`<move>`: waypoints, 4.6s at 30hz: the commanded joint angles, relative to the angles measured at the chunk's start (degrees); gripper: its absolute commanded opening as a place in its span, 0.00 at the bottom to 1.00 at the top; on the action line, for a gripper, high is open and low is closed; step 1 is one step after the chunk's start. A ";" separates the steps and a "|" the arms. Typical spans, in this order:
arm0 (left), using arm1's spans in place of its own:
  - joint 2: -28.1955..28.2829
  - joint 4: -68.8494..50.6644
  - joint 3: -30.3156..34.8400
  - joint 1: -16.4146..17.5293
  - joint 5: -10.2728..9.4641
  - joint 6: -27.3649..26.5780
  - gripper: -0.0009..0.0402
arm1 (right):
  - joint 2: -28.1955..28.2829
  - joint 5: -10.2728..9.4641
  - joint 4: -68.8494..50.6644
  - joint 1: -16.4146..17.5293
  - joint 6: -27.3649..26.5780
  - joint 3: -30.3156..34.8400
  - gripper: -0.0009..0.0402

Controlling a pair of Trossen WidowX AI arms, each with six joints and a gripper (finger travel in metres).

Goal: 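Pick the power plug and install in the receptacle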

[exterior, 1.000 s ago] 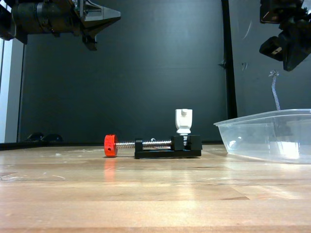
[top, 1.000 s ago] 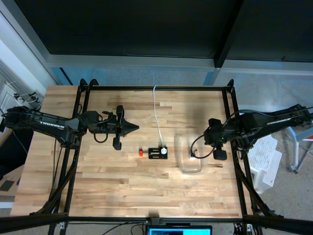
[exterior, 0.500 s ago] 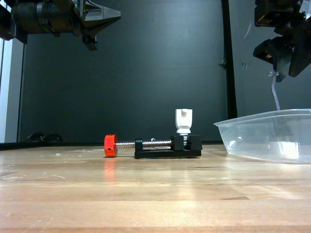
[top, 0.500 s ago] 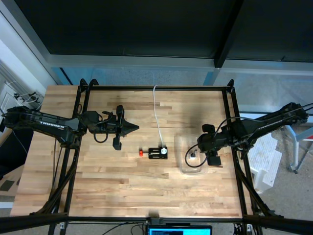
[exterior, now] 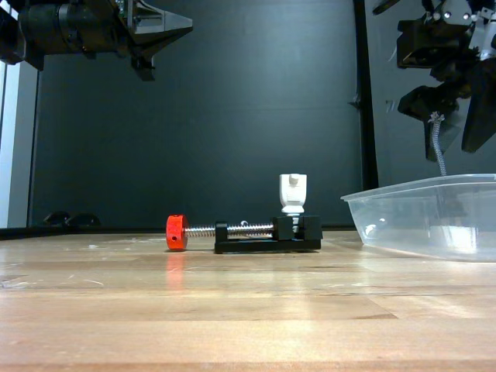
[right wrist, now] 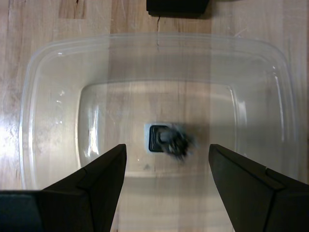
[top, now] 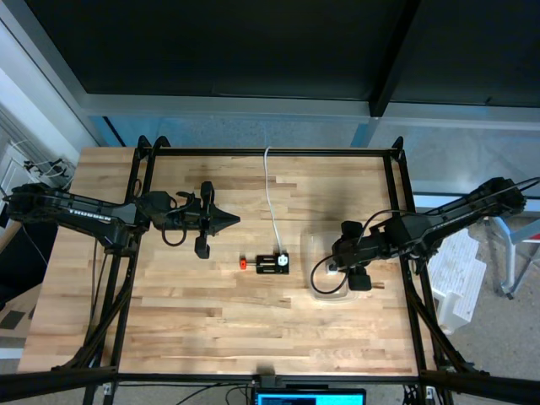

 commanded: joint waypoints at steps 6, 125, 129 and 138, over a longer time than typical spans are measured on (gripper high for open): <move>0.00 0.00 0.00 0.00 0.02 0.02 0.02 | 2.82 0.07 4.74 0.31 0.09 -1.88 0.60; 0.00 0.00 0.00 0.00 0.02 0.02 0.02 | 7.89 4.31 -2.03 -1.22 0.28 14.58 0.02; 0.00 0.00 0.00 0.00 0.02 0.02 0.02 | 10.60 4.07 -1.20 -2.34 -0.42 15.98 0.02; 0.00 0.00 0.00 0.02 0.02 0.02 0.02 | 18.05 4.07 -1.66 -4.02 -2.97 23.80 0.02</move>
